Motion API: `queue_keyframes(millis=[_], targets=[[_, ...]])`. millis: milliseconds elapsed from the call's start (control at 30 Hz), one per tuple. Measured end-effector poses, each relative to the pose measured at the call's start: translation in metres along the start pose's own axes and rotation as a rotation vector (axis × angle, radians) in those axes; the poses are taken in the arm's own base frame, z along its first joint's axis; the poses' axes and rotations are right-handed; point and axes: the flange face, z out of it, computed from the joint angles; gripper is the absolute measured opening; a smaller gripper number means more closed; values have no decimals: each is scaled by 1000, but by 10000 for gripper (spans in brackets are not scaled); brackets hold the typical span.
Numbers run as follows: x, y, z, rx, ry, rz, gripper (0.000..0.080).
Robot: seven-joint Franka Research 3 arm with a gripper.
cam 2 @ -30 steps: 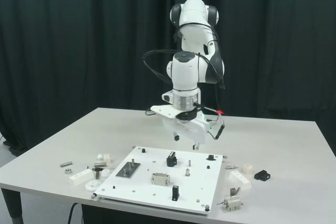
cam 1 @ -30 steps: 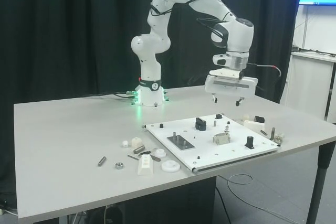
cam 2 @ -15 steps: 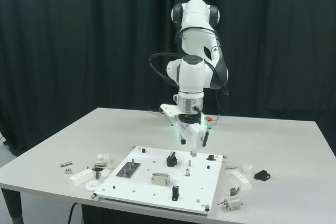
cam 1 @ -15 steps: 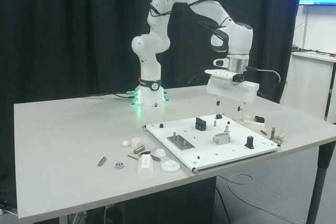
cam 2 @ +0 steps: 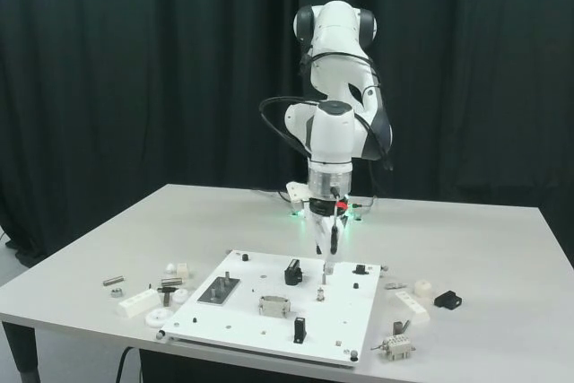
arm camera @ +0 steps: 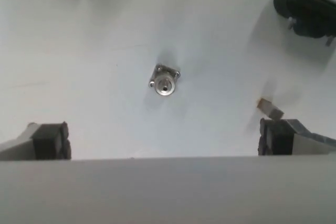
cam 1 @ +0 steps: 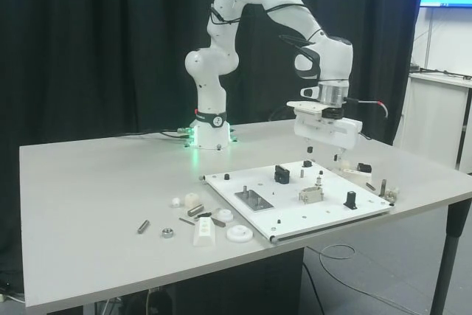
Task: Remove BNC.
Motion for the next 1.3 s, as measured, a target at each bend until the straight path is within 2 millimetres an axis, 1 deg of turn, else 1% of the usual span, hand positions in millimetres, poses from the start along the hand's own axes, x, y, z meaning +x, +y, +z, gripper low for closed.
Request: queue_keyframes(millis=[300,700,967,1300], targets=[[5,-3,11,27,-20,72,800],[13,-10,29,8,-68,187,800],[15,-11,38,2,-69,208,800],[11,-10,49,16,-67,198,800]])
